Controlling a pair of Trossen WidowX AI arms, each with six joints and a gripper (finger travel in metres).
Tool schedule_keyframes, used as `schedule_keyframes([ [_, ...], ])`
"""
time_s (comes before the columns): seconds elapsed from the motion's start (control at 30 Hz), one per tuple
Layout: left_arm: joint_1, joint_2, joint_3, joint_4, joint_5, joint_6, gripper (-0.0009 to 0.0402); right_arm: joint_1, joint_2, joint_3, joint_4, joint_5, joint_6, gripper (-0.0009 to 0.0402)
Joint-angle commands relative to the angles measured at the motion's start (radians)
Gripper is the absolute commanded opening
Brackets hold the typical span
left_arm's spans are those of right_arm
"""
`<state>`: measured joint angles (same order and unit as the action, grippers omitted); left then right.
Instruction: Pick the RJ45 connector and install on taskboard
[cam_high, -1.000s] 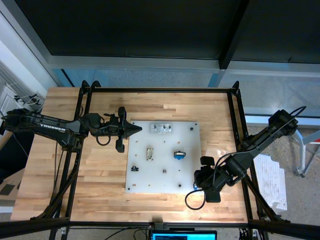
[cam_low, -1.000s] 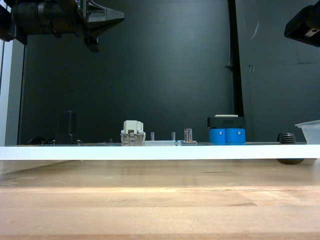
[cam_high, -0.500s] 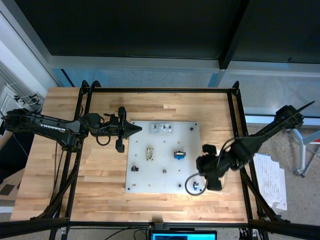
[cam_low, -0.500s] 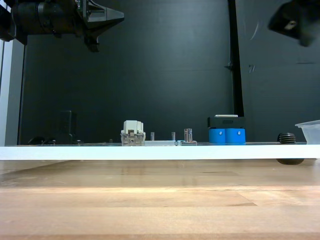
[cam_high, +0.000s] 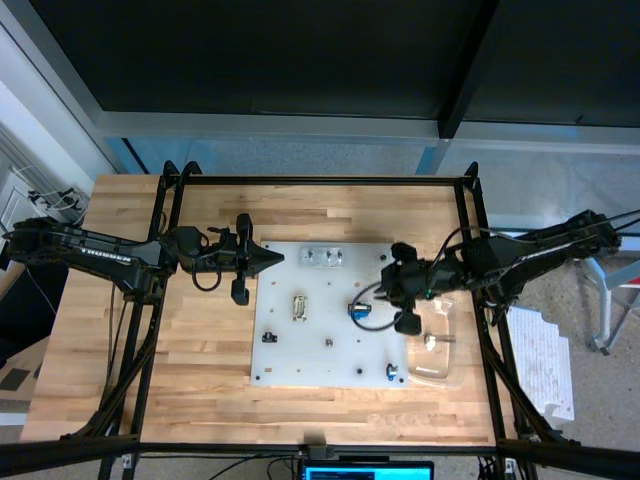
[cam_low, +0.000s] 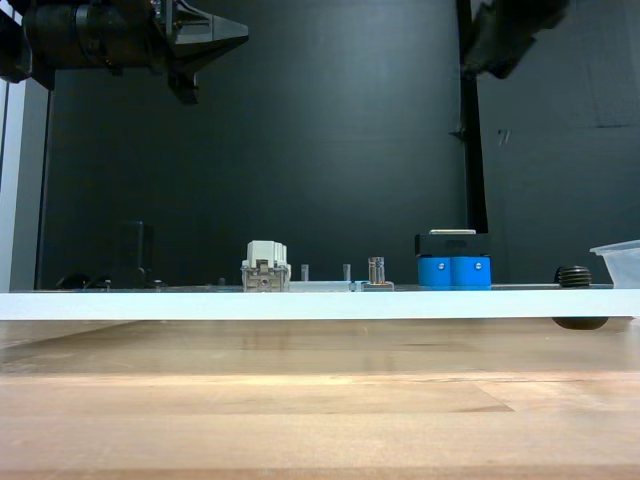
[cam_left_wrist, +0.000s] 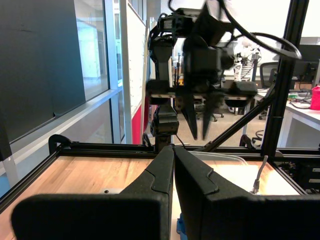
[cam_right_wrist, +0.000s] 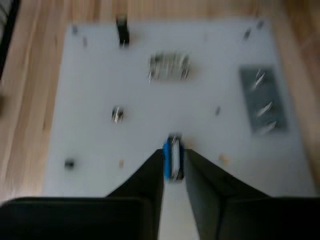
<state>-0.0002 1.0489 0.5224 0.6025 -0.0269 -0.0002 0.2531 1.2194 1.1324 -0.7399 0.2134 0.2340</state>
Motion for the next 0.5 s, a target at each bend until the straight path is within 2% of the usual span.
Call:
schedule_keyframes([
  [0.03, 0.000, 0.000, 0.000, 0.000, 0.000, 0.000, 0.0000, -0.060, -0.021, -0.013, 0.039, -0.003, -0.044, 0.0003],
  [0.1, 0.000, 0.000, 0.000, 0.000, 0.000, 0.000, 0.0000, -0.097, -0.032, -0.019, 0.058, -0.016, -0.075, 0.0001],
  [0.17, 0.000, 0.000, 0.000, 0.000, 0.000, 0.000, 0.0000, -0.135, -0.039, -0.021, 0.080, -0.043, -0.106, 0.0000],
  [0.4, 0.000, 0.000, 0.000, 0.000, 0.000, 0.000, 0.0000, -0.254, -0.055, -0.066, 0.254, -0.163, -0.175, 0.0000],
  [0.5, 0.000, 0.000, 0.000, 0.000, 0.000, 0.000, 0.0000, -0.278, -0.060, -0.094, 0.336, -0.187, -0.189, 0.0000],
])
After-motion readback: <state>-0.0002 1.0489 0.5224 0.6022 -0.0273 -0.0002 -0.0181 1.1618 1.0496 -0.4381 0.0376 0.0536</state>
